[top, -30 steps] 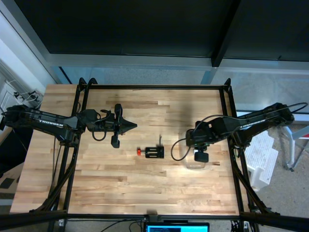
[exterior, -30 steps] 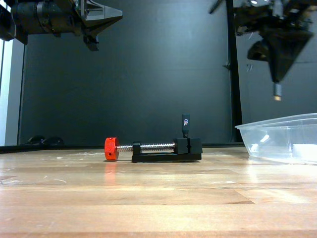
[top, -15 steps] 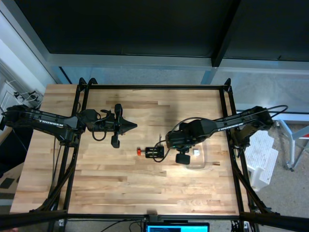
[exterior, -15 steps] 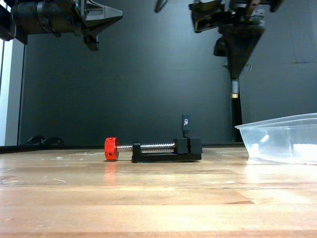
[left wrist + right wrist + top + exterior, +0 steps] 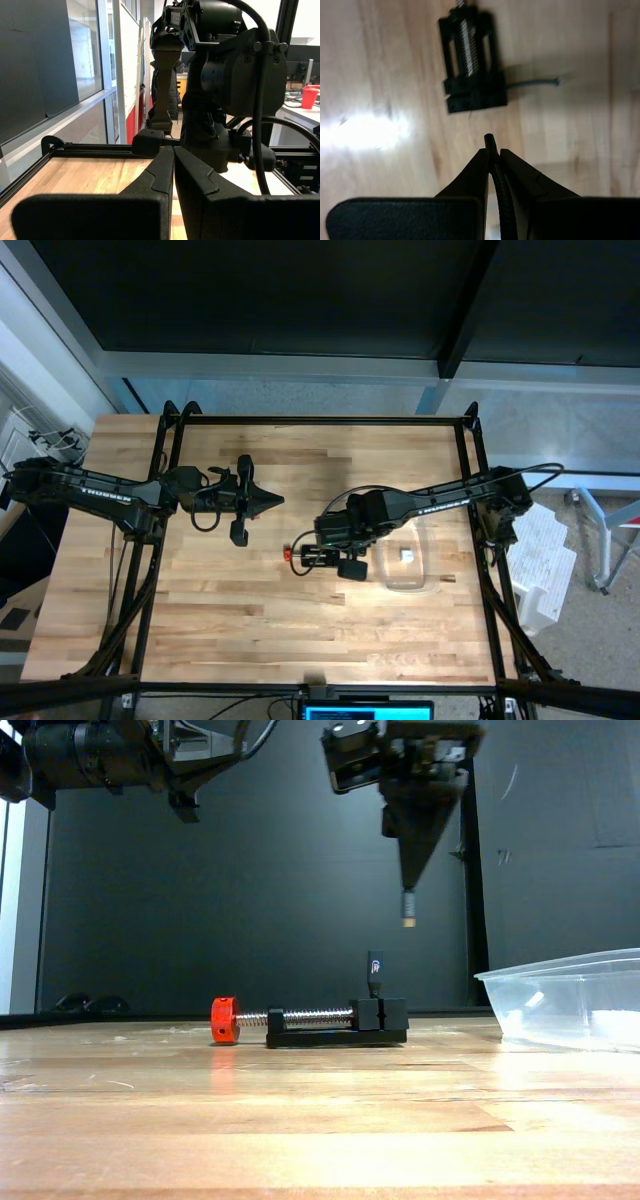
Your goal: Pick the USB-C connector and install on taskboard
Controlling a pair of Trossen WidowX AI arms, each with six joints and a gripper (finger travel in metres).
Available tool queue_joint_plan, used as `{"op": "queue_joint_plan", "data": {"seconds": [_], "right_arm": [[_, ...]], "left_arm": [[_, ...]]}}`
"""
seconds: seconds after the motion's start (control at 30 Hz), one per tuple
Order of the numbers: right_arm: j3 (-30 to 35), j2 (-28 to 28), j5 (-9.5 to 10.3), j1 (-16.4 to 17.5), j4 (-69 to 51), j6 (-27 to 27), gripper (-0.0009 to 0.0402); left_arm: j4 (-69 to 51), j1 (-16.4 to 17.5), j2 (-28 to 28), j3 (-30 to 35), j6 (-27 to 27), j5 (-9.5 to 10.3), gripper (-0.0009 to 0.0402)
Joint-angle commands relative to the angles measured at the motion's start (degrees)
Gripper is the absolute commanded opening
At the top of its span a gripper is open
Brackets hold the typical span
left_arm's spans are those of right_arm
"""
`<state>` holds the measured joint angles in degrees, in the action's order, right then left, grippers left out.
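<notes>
While the left gripper (image 5: 272,501) hangs parked high at the left, jaws closed on nothing, the pick is done — installing is left.
On the counter (image 5: 300,1120) lies the taskboard (image 5: 335,1020), red knob (image 5: 225,1019) leftmost; above, near its right end, the right gripper (image 5: 408,870) points down, jaws clamped on the USB-C connector (image 5: 407,908), whose tip hangs clear of the board — not yet seated.

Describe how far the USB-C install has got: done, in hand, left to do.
Done: the pick; the right gripper is shut on the USB-C connector. In hand: it hangs above the taskboard, apart from it. Left: lowering and seating it. The left gripper is parked high on the left, shut.
</notes>
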<state>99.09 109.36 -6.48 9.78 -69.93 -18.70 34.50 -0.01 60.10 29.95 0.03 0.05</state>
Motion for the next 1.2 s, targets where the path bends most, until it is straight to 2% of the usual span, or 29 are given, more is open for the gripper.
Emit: {"op": "queue_joint_plan", "data": {"seconds": [0.03, 0.37, 1.2], "right_arm": [[1.92, 1.86, 0.07, -0.44, -0.11, 0.44, 0.0000], [3.48, 3.69, 1.62, -0.90, 1.18, 1.01, 0.0000], [3.34, 4.52, 1.53, -0.90, 2.93, -0.04, -0.0001]], "left_arm": [[0.02, 0.00, 0.00, 0.00, 0.00, -0.02, 0.0000], [0.02, 0.00, 0.02, 0.00, 0.00, -0.02, 0.0000], [0.02, 0.00, 0.02, 0.00, 0.00, -0.02, 0.0000]]}}
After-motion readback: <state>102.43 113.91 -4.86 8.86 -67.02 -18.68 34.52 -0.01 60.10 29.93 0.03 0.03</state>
